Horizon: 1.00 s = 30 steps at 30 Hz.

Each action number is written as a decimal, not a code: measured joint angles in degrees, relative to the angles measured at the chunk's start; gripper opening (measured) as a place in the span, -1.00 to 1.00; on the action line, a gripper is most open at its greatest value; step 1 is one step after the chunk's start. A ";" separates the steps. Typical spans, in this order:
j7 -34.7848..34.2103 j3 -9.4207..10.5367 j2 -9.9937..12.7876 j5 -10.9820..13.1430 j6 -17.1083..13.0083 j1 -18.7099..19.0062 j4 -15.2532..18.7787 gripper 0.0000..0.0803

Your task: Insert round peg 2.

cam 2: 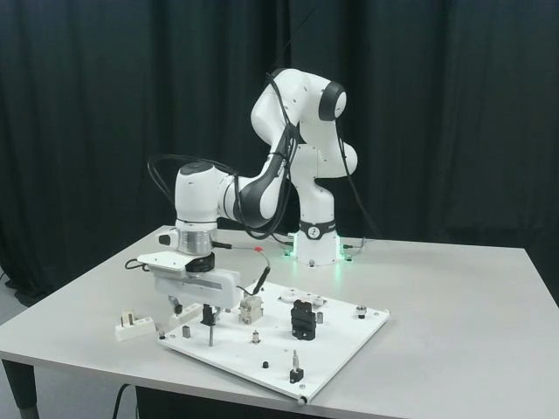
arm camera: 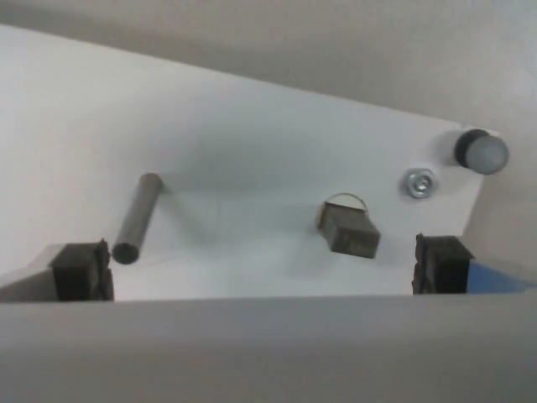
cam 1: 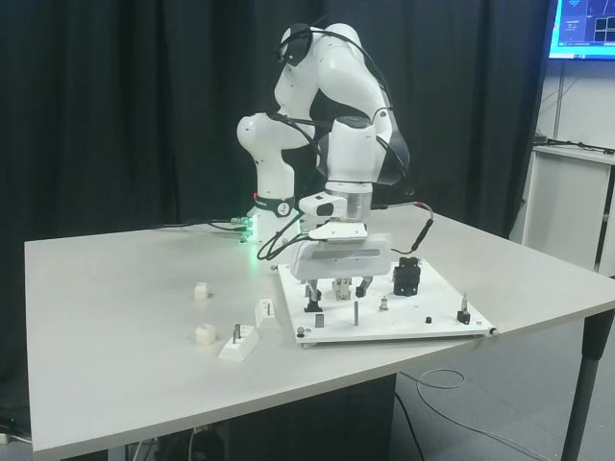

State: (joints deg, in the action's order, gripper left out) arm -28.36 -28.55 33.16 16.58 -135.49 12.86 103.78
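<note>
The end effector (arm camera: 260, 269) is held released, empty, low over the white board (cam 1: 423, 312). The round peg (arm camera: 138, 218) stands upright on that board, between the fingers but nearer one. Centring, lowering and clenching are judged next.

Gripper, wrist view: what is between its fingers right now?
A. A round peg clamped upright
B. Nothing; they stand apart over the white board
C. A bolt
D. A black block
B: the gripper is open, its fingers spread wide with only bare white board between them; the grey peg stands free beside one finger, untouched.
</note>
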 joint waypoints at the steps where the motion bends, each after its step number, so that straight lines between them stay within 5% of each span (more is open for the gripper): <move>1: -0.12 0.00 0.00 -0.25 0.03 -0.05 0.00 0.99; 30: -0.27 0.40 0.00 -1.54 -0.15 -0.51 0.93 0.99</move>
State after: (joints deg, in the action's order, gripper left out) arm -28.63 -28.15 33.16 15.04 -135.64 12.35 104.71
